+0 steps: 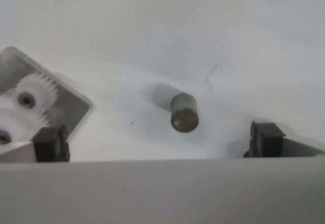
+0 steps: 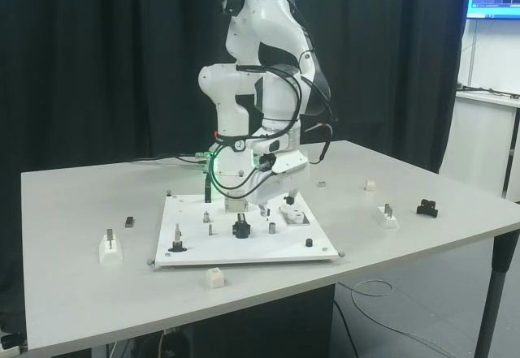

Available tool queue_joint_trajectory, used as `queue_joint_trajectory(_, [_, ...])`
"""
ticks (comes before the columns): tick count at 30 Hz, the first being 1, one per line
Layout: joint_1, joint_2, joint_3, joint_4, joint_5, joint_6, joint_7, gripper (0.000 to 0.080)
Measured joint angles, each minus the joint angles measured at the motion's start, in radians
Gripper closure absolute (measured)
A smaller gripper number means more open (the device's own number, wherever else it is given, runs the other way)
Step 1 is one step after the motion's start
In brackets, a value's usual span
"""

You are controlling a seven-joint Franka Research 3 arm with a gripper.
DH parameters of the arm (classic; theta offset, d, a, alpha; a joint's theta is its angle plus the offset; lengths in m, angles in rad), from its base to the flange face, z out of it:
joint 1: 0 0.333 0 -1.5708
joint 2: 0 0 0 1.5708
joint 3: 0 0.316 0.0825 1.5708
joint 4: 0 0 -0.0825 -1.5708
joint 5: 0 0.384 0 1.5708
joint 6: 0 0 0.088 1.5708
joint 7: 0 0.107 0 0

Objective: Pick round peg 2.

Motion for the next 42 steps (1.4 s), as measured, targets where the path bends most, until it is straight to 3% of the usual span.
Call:
queue_joint_trajectory(15, [0.000, -0.030, -0.006, 0.002, -0.002, -0.031, 0.014, 0.0003])
queue_joint_trajectory(42, [0.032, -0.035, -0.005, 0.002, 0.006, -0.042, 0.096, 0.0003])
